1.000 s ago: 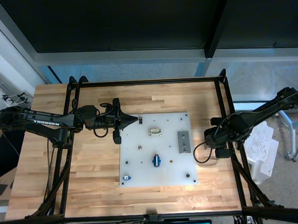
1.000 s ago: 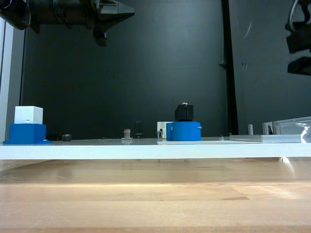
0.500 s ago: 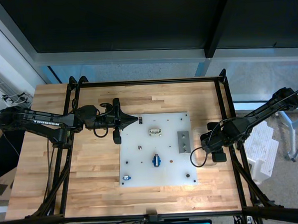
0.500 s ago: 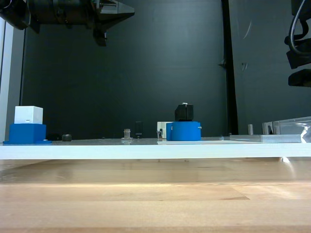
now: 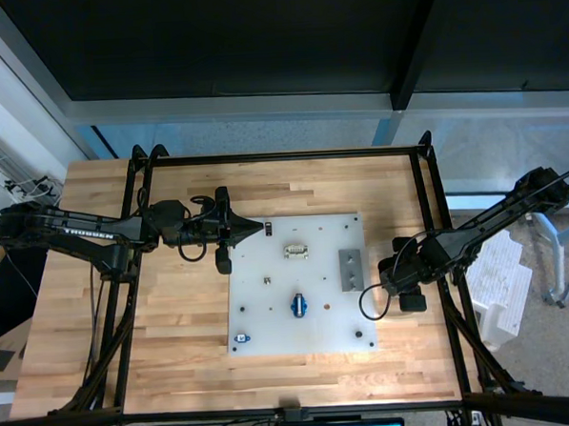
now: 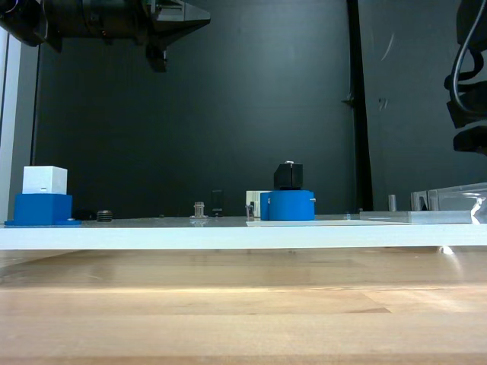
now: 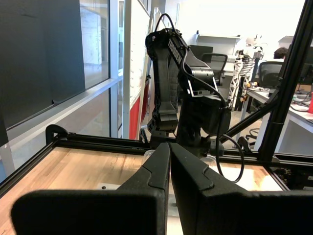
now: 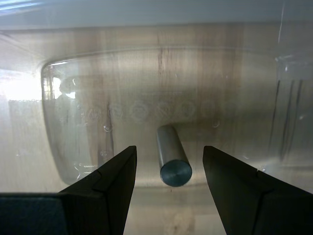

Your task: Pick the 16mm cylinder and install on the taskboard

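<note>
Between the jaws of the right gripper [image 8: 168, 149], which stand apart, the 16mm cylinder [image 8: 172, 157] lies on its side with a flat round end facing back along the jaws; it touches neither one. Under the jaws and the peg is the floor of a clear plastic tray [image 8: 49, 98], and wood grain shows through the plastic. Just past the far end of the cylinder, faint round moulded marks run across the tray floor, and beyond them the tray's rounded wall rises

Seen from above, the right gripper [image 5: 400, 281] points down at the table [image 5: 176, 324] just outside the right edge of the taskboard [image 5: 324, 244]. On the board, nearest these jaws, sits the grey metal block [image 5: 350, 269]; further inward come a blue fitting [image 5: 298, 305] and the beige connector [image 5: 295, 252]

Across the board, the left gripper [image 7: 169, 147] has its jaws pressed together with nothing between them. It hangs high over the table, level, its tips above the board's far left corner [image 5: 263, 226]. Beyond these jaws the black right arm [image 7: 186, 88] stands at the opposite side of the black frame
</note>
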{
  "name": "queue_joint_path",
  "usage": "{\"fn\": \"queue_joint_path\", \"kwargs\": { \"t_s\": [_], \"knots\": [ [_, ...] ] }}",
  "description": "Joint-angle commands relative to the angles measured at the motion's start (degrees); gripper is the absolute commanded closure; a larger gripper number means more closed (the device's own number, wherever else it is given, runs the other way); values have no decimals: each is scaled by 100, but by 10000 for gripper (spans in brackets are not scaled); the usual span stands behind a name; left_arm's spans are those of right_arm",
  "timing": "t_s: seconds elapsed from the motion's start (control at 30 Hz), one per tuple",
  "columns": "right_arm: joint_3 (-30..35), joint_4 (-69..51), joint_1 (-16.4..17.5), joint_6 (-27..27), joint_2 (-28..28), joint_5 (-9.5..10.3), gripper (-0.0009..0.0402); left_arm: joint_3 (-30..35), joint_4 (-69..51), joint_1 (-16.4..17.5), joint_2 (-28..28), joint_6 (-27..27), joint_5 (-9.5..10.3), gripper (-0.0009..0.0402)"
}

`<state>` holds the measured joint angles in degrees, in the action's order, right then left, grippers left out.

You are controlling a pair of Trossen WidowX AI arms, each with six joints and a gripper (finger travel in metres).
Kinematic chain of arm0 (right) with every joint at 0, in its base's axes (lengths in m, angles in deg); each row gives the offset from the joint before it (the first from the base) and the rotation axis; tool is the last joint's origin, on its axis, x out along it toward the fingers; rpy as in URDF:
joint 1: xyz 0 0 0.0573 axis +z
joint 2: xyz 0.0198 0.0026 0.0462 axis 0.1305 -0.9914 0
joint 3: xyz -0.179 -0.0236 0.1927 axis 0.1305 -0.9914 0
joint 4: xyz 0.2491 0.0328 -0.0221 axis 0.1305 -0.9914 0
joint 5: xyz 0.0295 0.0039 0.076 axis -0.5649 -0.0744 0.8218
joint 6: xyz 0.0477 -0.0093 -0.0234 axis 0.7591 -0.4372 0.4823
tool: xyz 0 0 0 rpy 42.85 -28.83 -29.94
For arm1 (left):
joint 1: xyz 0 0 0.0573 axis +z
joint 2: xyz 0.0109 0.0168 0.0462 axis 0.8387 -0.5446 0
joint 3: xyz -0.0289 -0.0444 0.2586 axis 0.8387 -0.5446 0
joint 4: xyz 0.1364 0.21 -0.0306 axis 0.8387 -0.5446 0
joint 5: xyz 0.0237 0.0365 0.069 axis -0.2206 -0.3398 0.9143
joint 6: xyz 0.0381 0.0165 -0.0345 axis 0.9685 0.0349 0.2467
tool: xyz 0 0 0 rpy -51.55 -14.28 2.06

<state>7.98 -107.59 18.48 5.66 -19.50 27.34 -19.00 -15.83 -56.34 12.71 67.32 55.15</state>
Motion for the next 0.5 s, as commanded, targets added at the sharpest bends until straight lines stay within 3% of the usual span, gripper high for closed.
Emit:
{"fn": "queue_joint_path", "kwargs": {
  "t_s": [0.03,0.5],
  "knots": [
    [-35,15,9,26,0,4,206,2,-2,0,-2,2,-2,393],
    [-46,20,44,48,33,-13,206,2,0,0,0,2,-2,393]
  ]
}}
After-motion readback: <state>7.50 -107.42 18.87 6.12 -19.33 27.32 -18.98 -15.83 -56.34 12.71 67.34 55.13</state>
